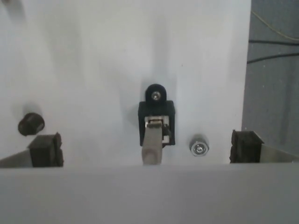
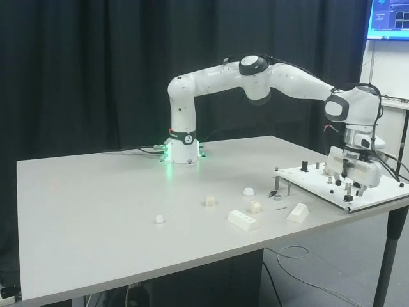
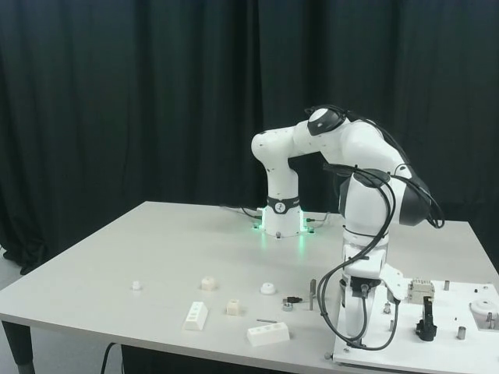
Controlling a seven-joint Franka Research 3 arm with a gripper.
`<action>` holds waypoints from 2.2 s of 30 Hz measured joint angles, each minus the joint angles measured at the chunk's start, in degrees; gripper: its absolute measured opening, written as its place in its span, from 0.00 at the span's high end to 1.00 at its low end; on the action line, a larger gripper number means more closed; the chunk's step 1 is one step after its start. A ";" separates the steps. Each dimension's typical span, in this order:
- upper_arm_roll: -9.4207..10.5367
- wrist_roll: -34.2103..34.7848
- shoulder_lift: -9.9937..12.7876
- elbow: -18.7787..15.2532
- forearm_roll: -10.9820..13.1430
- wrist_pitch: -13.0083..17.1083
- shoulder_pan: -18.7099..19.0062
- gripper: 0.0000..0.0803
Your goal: Remove Ethernet.
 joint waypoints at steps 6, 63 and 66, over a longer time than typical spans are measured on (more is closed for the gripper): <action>0.37 -0.83 0.00 -0.03 -0.12 0.08 -0.14 0.00; 2.49 -2.78 -0.02 -0.04 -2.20 3.18 -0.49 0.90; 2.50 -2.77 -0.03 -0.04 -2.20 3.18 -0.49 0.90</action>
